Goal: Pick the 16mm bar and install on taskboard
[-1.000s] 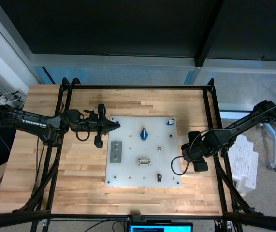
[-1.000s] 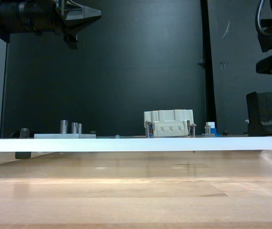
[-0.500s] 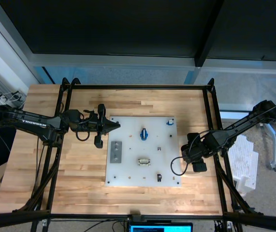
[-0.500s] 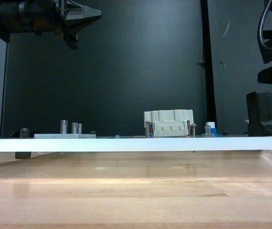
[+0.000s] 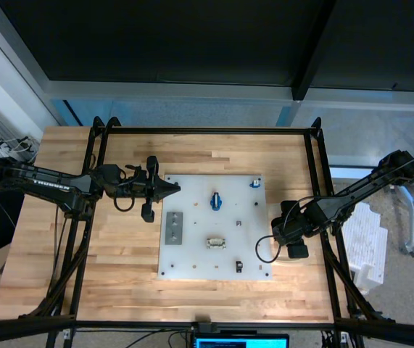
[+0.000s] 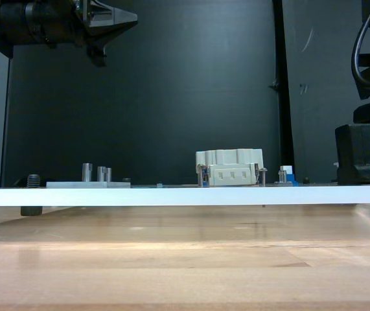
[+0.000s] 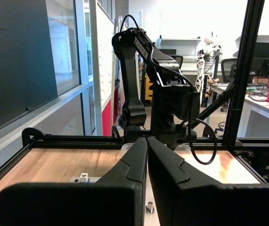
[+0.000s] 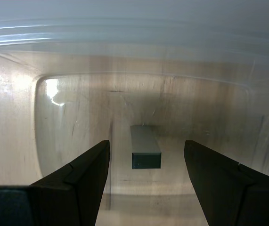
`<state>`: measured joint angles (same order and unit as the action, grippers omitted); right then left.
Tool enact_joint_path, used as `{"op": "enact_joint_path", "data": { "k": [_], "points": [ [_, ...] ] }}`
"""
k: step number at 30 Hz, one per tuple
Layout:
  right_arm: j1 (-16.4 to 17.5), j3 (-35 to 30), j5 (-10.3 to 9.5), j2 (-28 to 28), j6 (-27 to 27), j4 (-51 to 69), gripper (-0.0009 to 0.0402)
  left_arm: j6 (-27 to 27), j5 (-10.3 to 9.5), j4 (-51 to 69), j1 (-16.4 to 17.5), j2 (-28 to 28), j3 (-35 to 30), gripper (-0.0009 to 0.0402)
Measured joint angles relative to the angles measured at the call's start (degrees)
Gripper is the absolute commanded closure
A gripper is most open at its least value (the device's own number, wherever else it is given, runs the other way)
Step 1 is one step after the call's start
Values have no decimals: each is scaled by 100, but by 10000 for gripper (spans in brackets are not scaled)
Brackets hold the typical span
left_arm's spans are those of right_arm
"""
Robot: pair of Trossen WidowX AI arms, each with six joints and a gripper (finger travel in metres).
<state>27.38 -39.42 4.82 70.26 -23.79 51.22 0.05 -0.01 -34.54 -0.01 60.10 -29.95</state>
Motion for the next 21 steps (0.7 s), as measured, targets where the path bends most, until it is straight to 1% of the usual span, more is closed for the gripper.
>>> {"op": "enact_joint_path", "data": {
  "k": [12,21],
  "points": [
    [-13,109,-11,0,-2,-92,178,0,-2,0,0,0,0,393],
    [-17,109,-13,0,2,-101,239,2,0,0,0,0,0,393]
  ]
}}
